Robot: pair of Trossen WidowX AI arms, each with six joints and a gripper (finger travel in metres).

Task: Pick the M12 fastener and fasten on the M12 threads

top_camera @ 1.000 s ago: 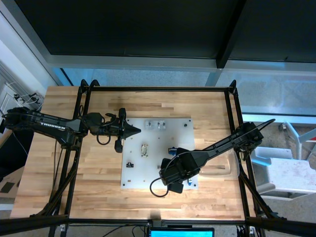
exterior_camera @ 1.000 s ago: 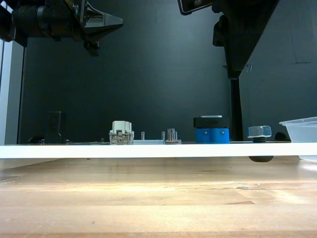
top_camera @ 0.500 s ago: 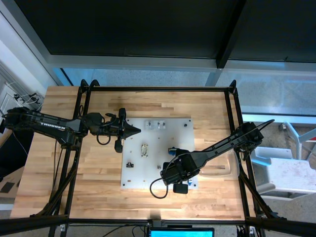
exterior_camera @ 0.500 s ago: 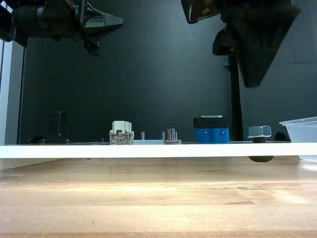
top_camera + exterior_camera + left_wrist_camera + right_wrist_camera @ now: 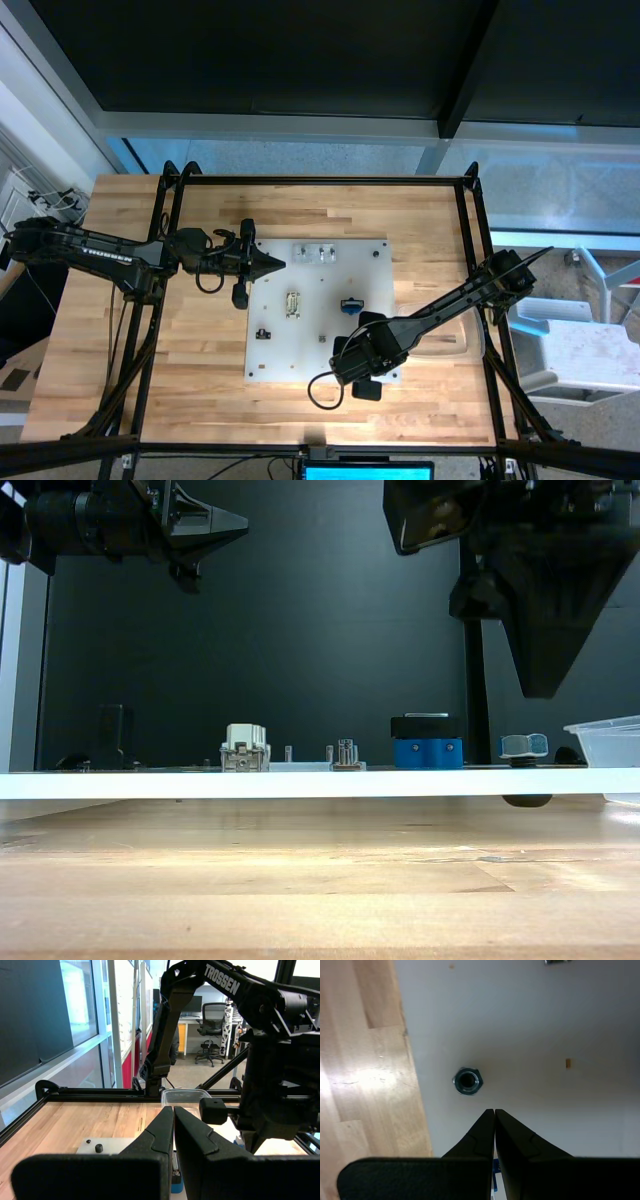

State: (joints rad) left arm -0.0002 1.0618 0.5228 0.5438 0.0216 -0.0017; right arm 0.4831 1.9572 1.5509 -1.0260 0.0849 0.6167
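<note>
Up high, right gripper [image 5: 540, 692] jaws pressed together tip to tip, hanging clear above M12 nut [image 5: 523, 745]. Nut sits on its stud [image 5: 523, 762], black ribs showing beneath, at white board [image 5: 300, 783] near right edge. Clear tray [image 5: 605, 738] beyond, toward desk [image 5: 300, 880] right edge. Left gripper [image 5: 275, 264] jaws together, raised over board's far left edge.

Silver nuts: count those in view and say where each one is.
1. The silver nut sits on its stud at the white board's near right edge, below the shut, empty right gripper. The left gripper, shut, hovers over the board's left edge. Others may be hidden.
</note>
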